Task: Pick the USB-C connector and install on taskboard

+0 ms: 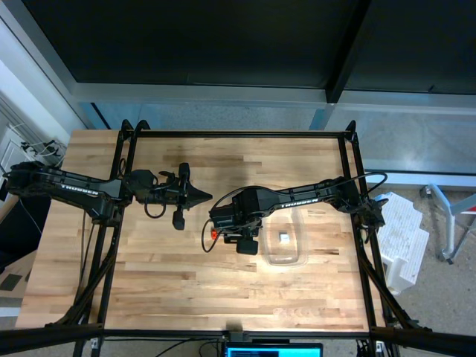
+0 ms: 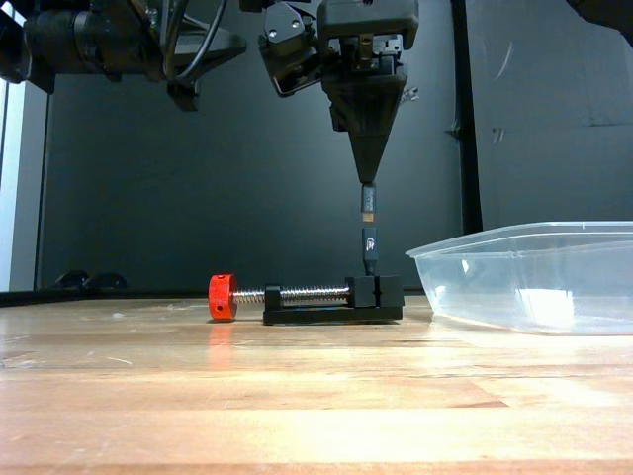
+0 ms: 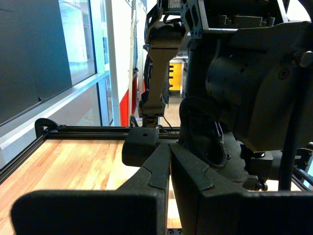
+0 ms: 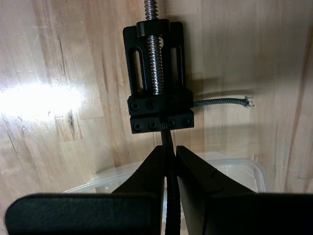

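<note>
Just beside the clear tray [image 2: 534,287], the right claw [image 2: 368,179] pinches the USB-C connector [image 2: 368,204] barely above the taskboard [image 2: 331,300] pin [image 2: 369,249]; the left claw [image 1: 202,195], pressed together, hangs over open worktop [image 1: 149,282].

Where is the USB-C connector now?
Low view, centre: the USB-C connector is pinched in the right gripper over the taskboard, left of the tray; the left gripper hovers further left.

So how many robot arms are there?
2. The left arm hovers over the table, the left end effector shut. The right arm reaches over the black block, the right end effector gripping a small plug.
</note>
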Tool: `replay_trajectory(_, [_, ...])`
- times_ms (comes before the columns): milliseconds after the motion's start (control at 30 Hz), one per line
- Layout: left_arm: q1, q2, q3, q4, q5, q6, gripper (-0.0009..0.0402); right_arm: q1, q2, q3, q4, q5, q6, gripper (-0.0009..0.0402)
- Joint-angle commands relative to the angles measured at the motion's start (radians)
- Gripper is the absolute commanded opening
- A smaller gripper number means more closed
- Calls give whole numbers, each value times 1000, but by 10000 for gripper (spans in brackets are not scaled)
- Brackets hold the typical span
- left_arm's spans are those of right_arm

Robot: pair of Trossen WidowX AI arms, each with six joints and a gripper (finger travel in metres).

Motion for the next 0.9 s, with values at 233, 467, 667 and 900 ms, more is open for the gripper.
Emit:
replay_trajectory(233, [0,0,0,0,0,0,0,0,16,-2,5,0,-1,0])
replay_trajectory(467, [0,0,0,0,1,0,0,1,15,-2,-2,2,0,0])
replay_trajectory(667, [0,0,0,0,0,0,0,0,15,-2,-7,3,-3,0])
replay_trajectory(900, [0,0,0,0,0,0,0,0,15,-2,-6,4,-10,0])
